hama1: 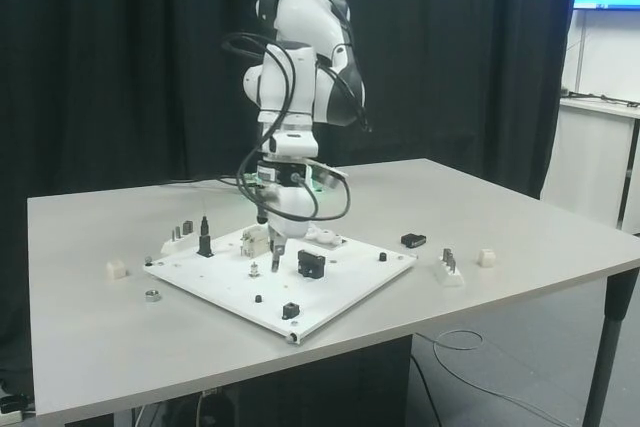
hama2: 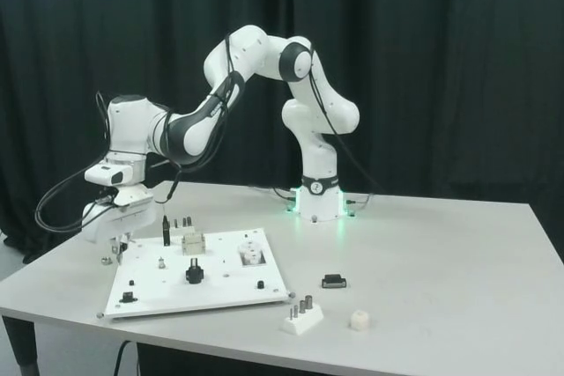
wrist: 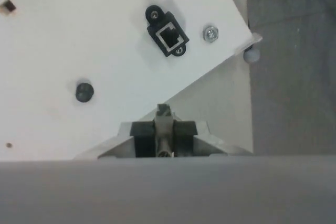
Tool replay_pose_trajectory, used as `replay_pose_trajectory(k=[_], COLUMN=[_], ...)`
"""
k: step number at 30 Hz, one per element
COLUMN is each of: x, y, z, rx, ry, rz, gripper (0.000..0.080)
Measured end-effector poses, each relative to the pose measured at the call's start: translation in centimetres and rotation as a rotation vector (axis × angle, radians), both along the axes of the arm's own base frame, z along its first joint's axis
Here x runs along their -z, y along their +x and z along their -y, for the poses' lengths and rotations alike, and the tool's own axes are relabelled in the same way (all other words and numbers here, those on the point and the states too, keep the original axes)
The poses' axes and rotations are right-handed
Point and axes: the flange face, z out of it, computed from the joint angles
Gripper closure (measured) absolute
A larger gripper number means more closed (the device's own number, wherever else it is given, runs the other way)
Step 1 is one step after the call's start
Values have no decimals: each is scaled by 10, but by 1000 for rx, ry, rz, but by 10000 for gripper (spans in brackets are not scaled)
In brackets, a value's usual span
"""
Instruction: Insert Ethernet.
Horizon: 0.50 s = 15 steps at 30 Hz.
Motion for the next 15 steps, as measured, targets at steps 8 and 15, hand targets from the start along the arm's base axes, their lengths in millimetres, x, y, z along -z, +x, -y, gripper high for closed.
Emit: replay_pose_trajectory(k=[8, 15], x=[3, 5], y=[8, 13], z=[1, 2], rx=[-117, -208], ry=[-8, -11], rz=[-35, -57], gripper=[736, 737])
